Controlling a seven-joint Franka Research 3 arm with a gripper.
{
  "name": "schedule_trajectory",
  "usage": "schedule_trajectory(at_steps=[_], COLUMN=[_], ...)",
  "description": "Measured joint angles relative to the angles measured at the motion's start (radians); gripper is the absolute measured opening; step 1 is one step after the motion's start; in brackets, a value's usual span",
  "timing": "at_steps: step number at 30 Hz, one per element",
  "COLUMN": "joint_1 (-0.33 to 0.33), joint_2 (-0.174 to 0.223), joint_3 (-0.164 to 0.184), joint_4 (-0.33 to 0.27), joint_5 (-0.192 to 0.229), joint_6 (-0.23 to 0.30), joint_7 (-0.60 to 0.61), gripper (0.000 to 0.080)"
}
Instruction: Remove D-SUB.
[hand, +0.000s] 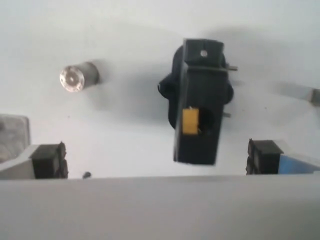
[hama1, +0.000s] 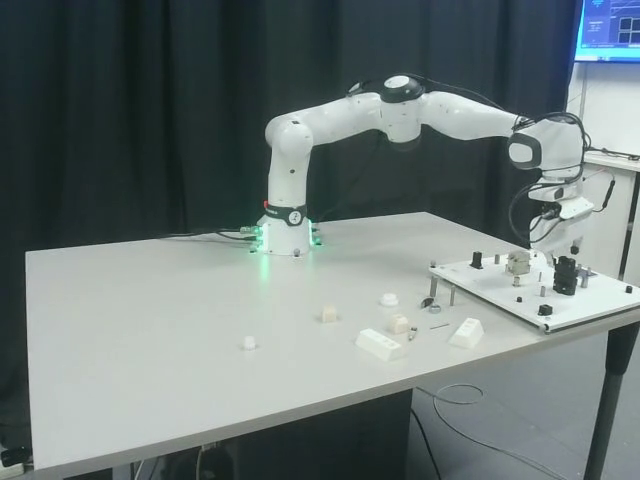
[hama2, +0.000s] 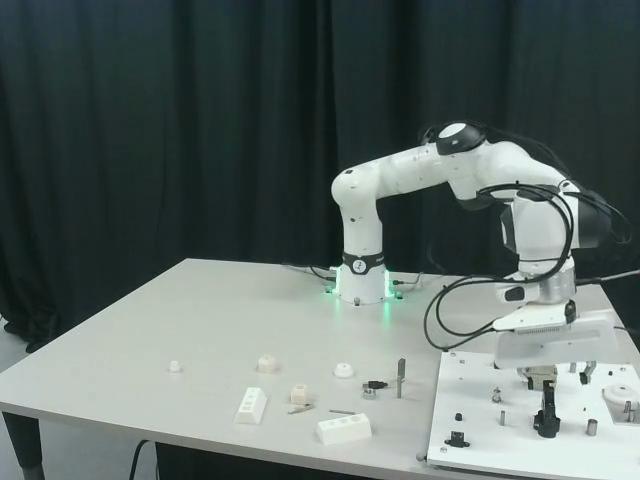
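The claw (hand: 157, 162) hangs open, both fingertips spread wide, above a black D-SUB (hand: 198, 107) standing upright on the white board (hama2: 520, 440). Only the wrist view shows a metal peg (hand: 77, 77) beside it (room views show loose white blocks (hama1: 380, 344) on the bench (hama1: 150, 320)).

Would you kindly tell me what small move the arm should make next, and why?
Probably lower straight down: the hand hovers above the black D-SUB part on the white board, its fingers apart on either side, not touching it.
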Motion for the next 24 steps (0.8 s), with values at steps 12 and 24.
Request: schedule_trajectory(at_steps=[12,24], joint_1=[-0.055,-0.073], joint_2=[0.006,0.008], joint_3=[0.058,0.073], joint_4=[0.061,0.102], joint_5=[-0.017,-0.073], joint_6=[0.023,0.022], joint_7=[0.061,0.083], gripper=[0.0800,0.0546])
